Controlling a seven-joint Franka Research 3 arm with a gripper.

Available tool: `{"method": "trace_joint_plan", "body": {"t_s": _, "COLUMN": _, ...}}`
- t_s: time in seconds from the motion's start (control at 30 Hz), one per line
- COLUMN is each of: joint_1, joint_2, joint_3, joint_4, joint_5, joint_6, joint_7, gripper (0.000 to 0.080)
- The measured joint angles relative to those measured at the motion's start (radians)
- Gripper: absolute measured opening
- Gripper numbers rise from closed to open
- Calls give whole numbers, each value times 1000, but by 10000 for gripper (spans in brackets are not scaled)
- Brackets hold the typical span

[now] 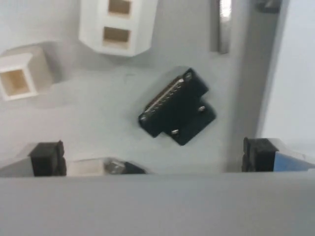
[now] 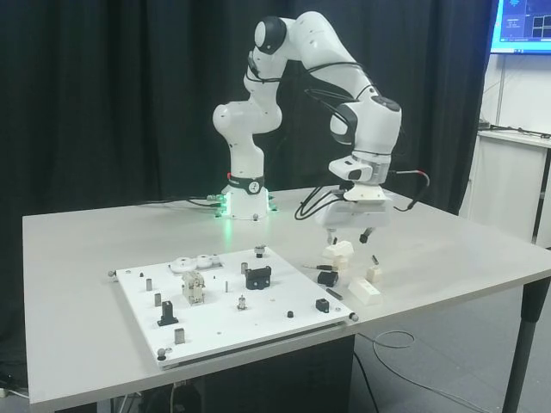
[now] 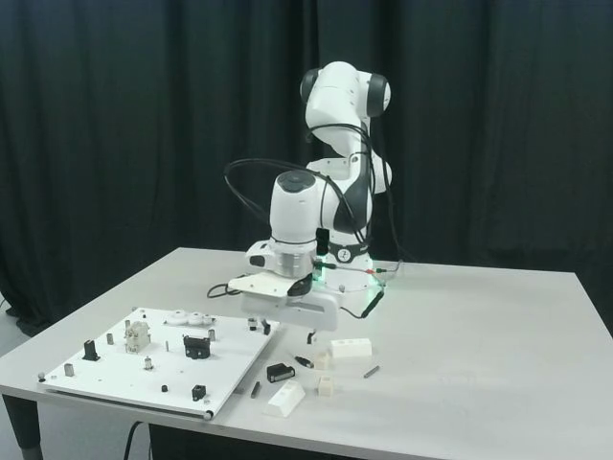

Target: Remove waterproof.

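Directly beneath the open, empty end effector (image 1: 155, 157) lies a black rectangular plastic connector (image 1: 178, 109) on the grey worktop (image 1: 88, 113).

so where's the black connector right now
The black connector lies on the grey table beside the white board's edge, under the gripper, with small white blocks close by.
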Motion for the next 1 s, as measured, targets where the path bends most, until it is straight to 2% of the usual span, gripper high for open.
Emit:
{"method": "trace_joint_plan", "body": {"t_s": 0.53, "joint_1": -89, "joint_2": -30, "joint_3": -1, "joint_4": 5, "joint_5": -83, "joint_6": 9, "joint_7": -8, "gripper": 800}}
{"method": "trace_joint_plan", "body": {"t_s": 1.0, "joint_1": -206, "joint_2": -55, "joint_3": -3, "joint_4": 15, "joint_5": -155, "joint_6": 25, "joint_7": -104, "gripper": 800}}
